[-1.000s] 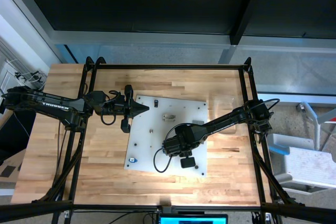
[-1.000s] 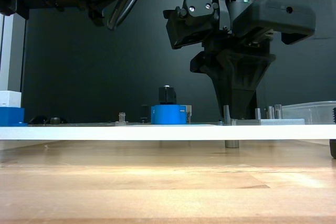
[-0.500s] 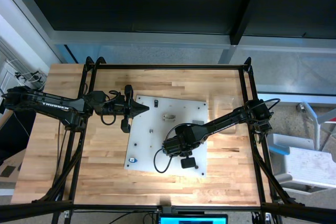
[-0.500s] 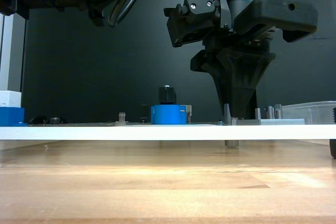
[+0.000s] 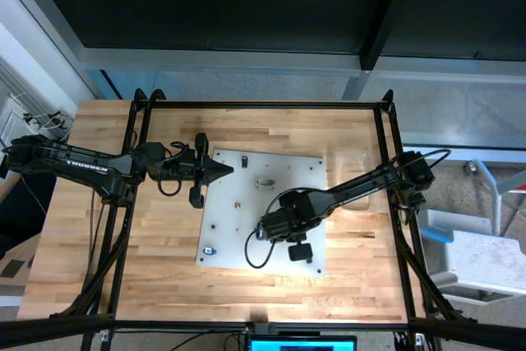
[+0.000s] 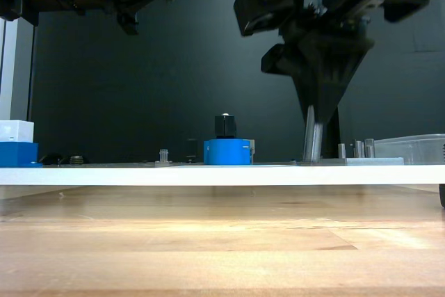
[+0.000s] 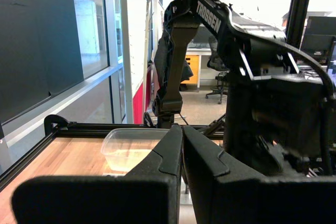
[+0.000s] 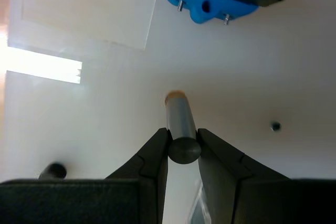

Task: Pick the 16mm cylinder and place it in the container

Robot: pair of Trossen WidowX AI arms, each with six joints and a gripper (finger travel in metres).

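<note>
On the white board (image 5: 238, 228) a blue-and-black part (image 6: 228, 149) is seen leftward, thin pegs (image 6: 356, 149) and the clear container (image 5: 349, 163) rightward, at 2 o'clock of the right gripper (image 6: 314, 110). The left gripper (image 5: 223, 168) is held level at the board's 10 o'clock corner, fingers pressed together (nothing between them). The right gripper is pointed straight down, pinched on the top of the upright cylinder (image 8: 180, 119), whose lower end is close to the board.

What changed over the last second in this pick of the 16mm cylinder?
The right gripper, shut on the 16mm cylinder, rose from the task board and drew the peg up out of its hole. The peg's lower end no longer pokes out beneath the board. The left gripper stayed parked and shut at the board's far left edge. The container stayed at the far right.
</note>
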